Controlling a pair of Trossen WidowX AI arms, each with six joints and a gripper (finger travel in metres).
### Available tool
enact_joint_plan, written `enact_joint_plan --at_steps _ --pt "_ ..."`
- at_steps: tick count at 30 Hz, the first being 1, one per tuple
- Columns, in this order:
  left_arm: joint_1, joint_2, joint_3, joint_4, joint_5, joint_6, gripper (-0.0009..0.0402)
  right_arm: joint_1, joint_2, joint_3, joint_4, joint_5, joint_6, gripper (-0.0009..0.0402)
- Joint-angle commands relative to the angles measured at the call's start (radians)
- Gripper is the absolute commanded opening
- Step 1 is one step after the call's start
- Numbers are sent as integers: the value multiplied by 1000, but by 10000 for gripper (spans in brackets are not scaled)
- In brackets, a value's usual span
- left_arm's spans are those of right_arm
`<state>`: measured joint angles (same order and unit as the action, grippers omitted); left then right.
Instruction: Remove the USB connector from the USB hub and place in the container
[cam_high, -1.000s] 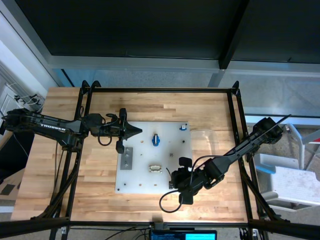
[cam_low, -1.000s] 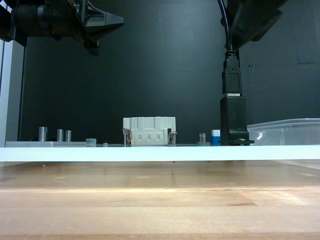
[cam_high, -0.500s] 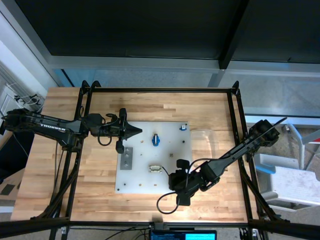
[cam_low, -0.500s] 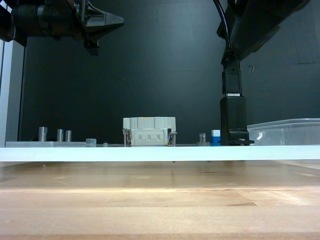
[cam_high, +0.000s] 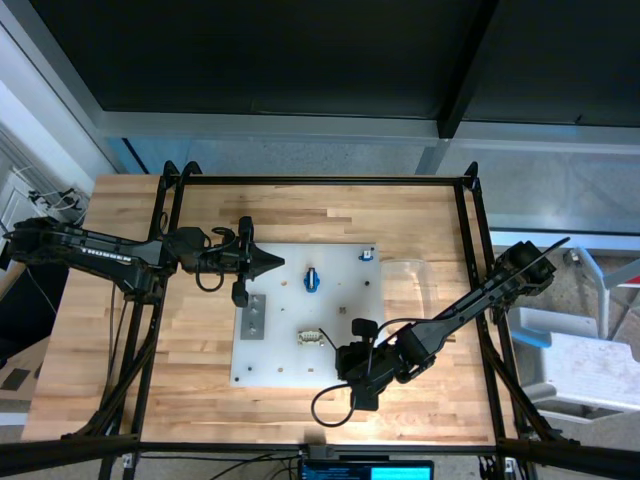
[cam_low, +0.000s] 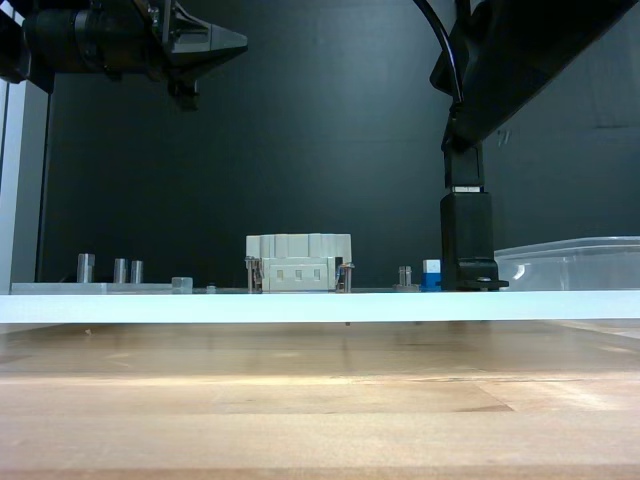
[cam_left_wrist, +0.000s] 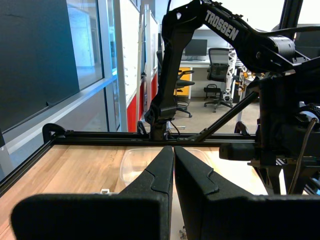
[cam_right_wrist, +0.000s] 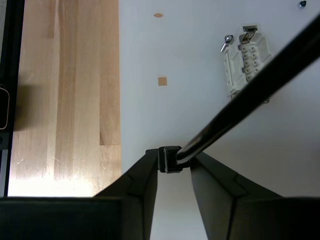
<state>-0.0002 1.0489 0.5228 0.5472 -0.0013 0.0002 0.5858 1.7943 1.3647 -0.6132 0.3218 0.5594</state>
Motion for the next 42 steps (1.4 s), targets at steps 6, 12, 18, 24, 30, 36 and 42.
enact_joint_plan --at_steps 6,12,18,24,30,36,42 --pt "0 0 0 0 0 0 1 -1 0 -1 -2 0 1 -1" --pt "0 0 0 0 0 0 1 -1 0 -1 -3 0 0 -1" --pt "0 0 0 0 0 0 1 -6 0 2 -3 -12 -18 0" --pt "0 0 0 0 0 0 1 -20 34 69 -85 -27 -57 0" --pt "0 0 0 0 0 0 1 -32 70 133 -119 -41 -97 0" --pt "0 0 0 0 0 0 1 -38 79 132 -123 -60 -95 0" --pt "0 0 0 0 0 0 1 -33 75 127 -126 -52 -69 0"
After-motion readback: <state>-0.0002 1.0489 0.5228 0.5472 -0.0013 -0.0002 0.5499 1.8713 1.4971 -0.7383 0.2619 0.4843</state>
